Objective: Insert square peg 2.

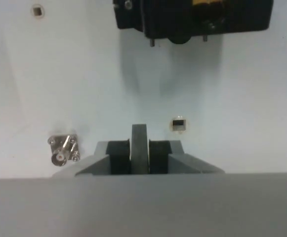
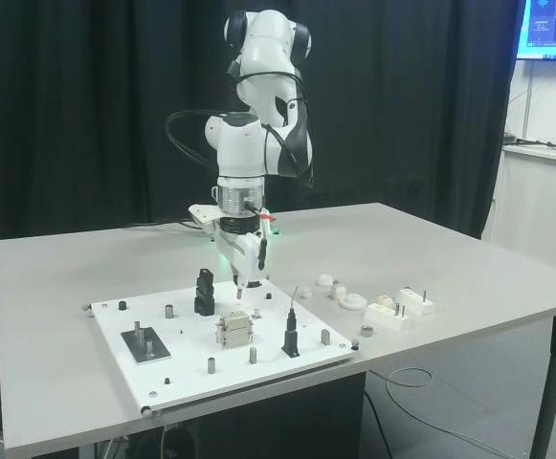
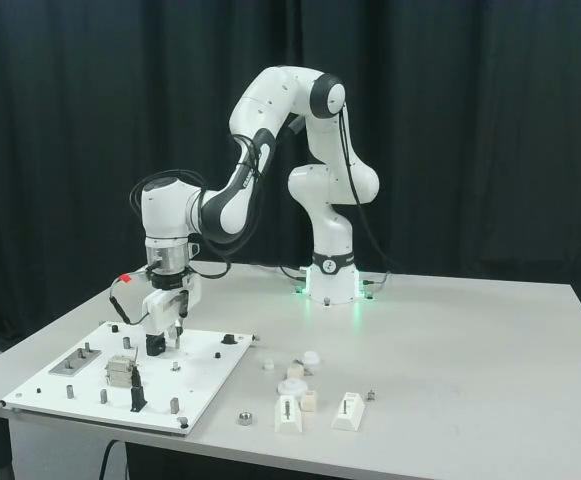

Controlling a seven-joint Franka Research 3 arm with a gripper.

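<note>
The wrist view's lower part is filled by a plain grey band that hides the base of the gripper [image 1: 139,160]. Its two dark pads are pressed against a slim grey square peg [image 1: 139,143], held upright between them above the white board [image 2: 177,368]. Just beside the peg, a small square hole [image 1: 178,124] sits in the board's matt surface. A shiny metal connector [image 1: 62,150] with a square flange lies near the gripper. A black block [image 1: 192,17] is cut off at the frame edge. No writing can be read.
</note>
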